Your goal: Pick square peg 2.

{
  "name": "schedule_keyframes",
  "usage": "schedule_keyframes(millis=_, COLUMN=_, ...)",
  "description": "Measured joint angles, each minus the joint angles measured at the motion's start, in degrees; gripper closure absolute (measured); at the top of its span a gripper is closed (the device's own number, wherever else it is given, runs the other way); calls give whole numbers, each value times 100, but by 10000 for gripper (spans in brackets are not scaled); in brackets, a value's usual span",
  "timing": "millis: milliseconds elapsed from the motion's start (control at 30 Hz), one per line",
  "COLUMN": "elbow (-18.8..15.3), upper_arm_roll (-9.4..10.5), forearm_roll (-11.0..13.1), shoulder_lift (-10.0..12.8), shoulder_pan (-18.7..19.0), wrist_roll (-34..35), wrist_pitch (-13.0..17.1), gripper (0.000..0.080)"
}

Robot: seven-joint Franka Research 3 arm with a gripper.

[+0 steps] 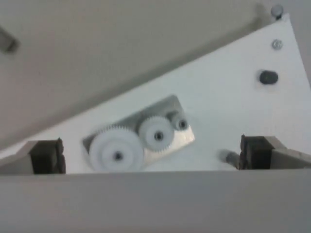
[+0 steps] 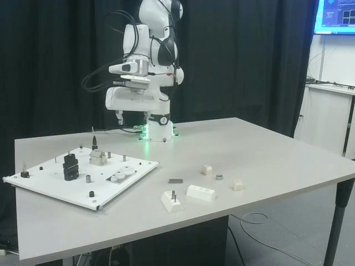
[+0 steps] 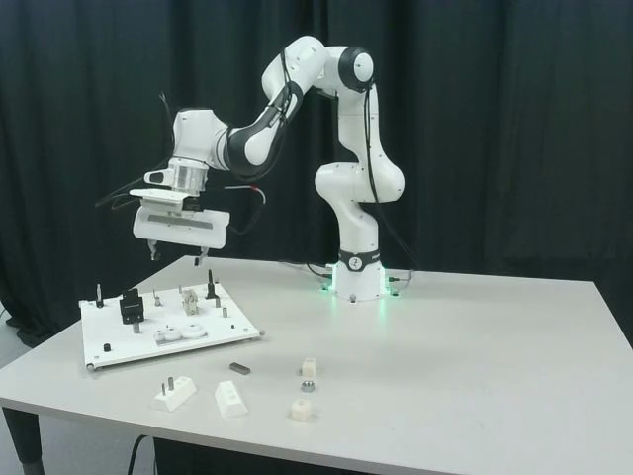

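My gripper (image 2: 132,117) (image 3: 176,254) hangs open well above the white board (image 2: 55,188) (image 3: 119,348), holding nothing. In the wrist view the gripper (image 1: 150,154) has its black pads (image 1: 48,156) far apart, above two white gears (image 1: 116,153) on a grey plate. A short grey peg (image 1: 226,156) stands on the board (image 1: 228,107) close to one fingertip. Several small grey pegs (image 2: 87,178) (image 3: 135,328) stand upright on the board. I cannot tell which of them is square peg 2.
A black fixture (image 2: 70,166) (image 3: 131,305) and a grey block (image 2: 98,158) stand on the board. Off the board lie two white blocks (image 2: 172,200) (image 2: 200,192), two small cubes (image 2: 207,169) (image 2: 238,184), a dark bar (image 2: 176,180) and a ring (image 2: 219,177).
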Motion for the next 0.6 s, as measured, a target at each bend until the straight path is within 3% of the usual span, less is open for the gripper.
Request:
schedule_keyframes(millis=267, elbow=409, upper_arm_roll=199, forearm_roll=437, shoulder_lift=431, shoulder_pan=1, wrist_roll=295, wrist_pitch=-14, gripper=3)
schedule_keyframes(millis=600, elbow=1074, upper_arm_roll=495, forearm_roll=744, shoulder_lift=1053, shoulder_pan=3, wrist_roll=944, wrist_pitch=-190, gripper=3)
